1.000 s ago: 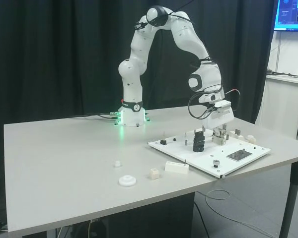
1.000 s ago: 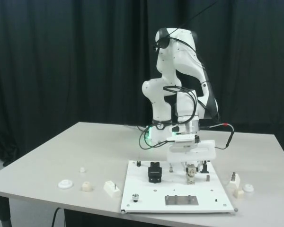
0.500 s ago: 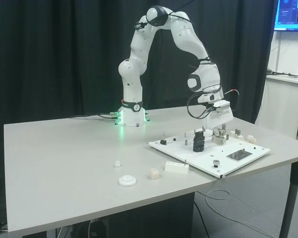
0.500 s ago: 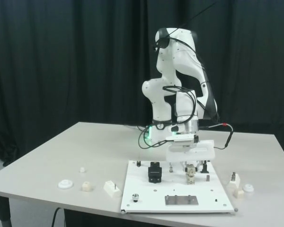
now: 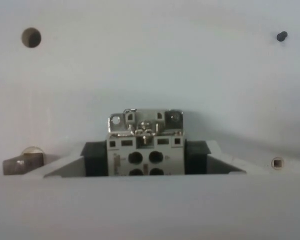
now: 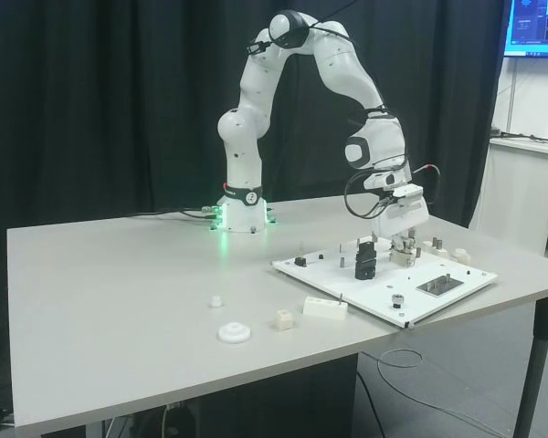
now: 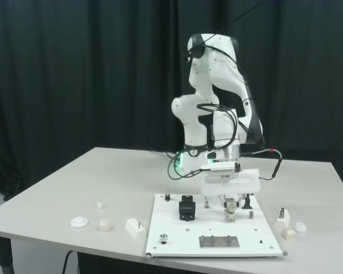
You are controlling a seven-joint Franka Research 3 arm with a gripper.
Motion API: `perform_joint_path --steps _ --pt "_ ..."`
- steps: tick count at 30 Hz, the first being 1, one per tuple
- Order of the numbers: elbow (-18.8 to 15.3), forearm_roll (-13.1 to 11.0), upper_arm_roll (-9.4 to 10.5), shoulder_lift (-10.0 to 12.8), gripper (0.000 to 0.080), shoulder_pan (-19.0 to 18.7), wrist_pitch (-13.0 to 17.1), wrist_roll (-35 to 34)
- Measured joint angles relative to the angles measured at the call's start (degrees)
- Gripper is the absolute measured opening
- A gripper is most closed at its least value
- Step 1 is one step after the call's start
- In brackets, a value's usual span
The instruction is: Insert waterproof.
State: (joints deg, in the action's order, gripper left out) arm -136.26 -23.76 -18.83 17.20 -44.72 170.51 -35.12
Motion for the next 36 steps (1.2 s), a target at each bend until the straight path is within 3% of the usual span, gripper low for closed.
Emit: perform_joint_path --steps 36 --pt "0.63 0.02 -0.15 0.12 0.032 0.1 -1.22 0.92"
